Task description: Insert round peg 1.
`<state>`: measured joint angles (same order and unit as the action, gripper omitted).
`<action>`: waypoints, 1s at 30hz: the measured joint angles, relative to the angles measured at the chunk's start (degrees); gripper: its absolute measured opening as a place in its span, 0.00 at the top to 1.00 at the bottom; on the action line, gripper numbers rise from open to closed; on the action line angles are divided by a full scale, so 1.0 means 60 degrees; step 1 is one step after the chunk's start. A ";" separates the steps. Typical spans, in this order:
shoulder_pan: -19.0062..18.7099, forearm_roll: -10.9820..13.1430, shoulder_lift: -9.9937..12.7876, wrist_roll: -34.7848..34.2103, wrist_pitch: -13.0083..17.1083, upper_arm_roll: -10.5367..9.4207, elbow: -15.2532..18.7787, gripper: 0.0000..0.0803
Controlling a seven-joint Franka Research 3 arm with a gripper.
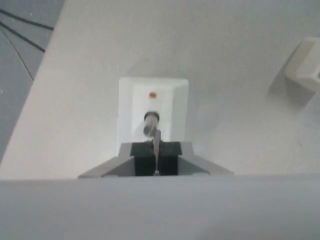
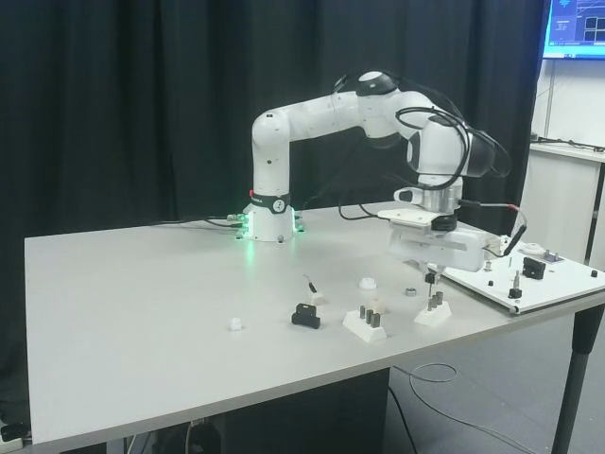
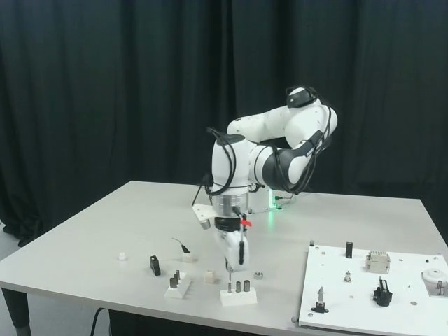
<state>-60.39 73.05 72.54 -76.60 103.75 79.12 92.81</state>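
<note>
Fingers [image 1: 155, 150] pinch thin peg [image 1: 156, 146] above white holder [image 1: 170, 102].

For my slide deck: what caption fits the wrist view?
Tool gripping a thin peg above a white holder block that still carries another peg.

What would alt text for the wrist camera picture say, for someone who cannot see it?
Seen from above, the gripper holds a thin peg over a white holder block on the grey table. Another white block sits off to one side.
</note>
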 joint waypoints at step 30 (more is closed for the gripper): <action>-0.1871 -0.0730 -0.0142 0.0852 -0.0837 0.0185 0.0006 0.98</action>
<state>-71.62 68.67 71.69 -71.49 98.73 80.23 92.84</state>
